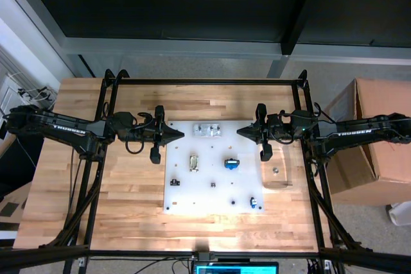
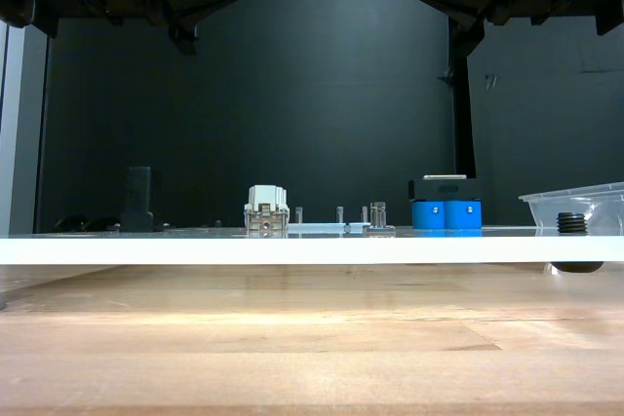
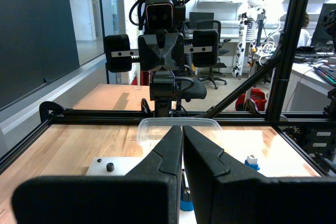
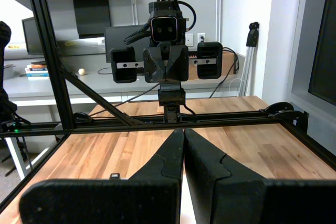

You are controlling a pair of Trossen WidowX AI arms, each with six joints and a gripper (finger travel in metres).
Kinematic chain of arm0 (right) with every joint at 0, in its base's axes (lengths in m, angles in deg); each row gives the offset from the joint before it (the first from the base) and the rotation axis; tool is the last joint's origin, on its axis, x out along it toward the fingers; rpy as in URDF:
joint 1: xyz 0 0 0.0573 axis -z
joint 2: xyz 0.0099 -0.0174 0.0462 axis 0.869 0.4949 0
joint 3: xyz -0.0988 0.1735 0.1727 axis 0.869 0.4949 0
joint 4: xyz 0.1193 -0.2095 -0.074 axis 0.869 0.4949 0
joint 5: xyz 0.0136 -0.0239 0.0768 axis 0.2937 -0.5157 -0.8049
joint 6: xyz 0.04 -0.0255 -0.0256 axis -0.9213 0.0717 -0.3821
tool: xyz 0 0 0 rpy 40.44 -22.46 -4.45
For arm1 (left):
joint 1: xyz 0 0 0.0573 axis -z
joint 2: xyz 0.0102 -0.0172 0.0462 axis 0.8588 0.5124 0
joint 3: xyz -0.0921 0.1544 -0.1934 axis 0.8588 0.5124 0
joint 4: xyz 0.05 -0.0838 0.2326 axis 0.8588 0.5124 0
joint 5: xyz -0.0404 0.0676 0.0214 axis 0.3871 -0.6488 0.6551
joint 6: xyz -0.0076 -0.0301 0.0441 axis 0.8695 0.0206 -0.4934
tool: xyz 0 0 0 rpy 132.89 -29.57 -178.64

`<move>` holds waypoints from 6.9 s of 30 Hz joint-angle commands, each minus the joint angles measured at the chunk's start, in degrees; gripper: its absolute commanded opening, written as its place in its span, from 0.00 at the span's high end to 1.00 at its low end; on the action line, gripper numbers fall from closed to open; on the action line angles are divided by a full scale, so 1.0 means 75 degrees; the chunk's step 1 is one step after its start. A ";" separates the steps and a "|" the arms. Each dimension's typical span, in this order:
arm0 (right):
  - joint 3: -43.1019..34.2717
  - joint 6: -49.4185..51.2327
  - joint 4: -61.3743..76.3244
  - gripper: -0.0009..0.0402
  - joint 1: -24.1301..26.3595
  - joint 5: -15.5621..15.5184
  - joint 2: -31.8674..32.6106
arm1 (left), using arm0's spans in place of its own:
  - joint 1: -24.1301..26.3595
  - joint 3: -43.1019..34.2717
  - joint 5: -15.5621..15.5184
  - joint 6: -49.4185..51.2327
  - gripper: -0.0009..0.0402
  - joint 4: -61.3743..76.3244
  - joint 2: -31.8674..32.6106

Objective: Pick the M12 nut and place it on its threads and fasten

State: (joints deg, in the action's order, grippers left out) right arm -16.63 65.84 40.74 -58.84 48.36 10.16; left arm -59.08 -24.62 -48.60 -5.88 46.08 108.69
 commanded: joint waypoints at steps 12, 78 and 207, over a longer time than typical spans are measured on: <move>0.0000 -0.0003 -0.0003 0.98 0.0000 0.0000 0.0003 | -0.0003 -0.0003 0.0000 0.0000 0.98 -0.0003 0.0000; -0.2550 -0.0195 1.0331 0.98 -0.2020 0.0356 0.0332 | -0.0003 -0.0003 0.0000 0.0000 0.98 0.0000 0.0000; -0.3920 0.5499 1.2540 0.98 -0.3707 0.0393 0.3424 | -0.0003 -0.0003 0.0000 0.0000 0.98 0.0000 0.0000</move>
State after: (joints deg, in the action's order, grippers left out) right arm -44.52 106.62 134.18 -85.99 50.91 34.53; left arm -59.08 -24.64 -48.60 -5.88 46.10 108.69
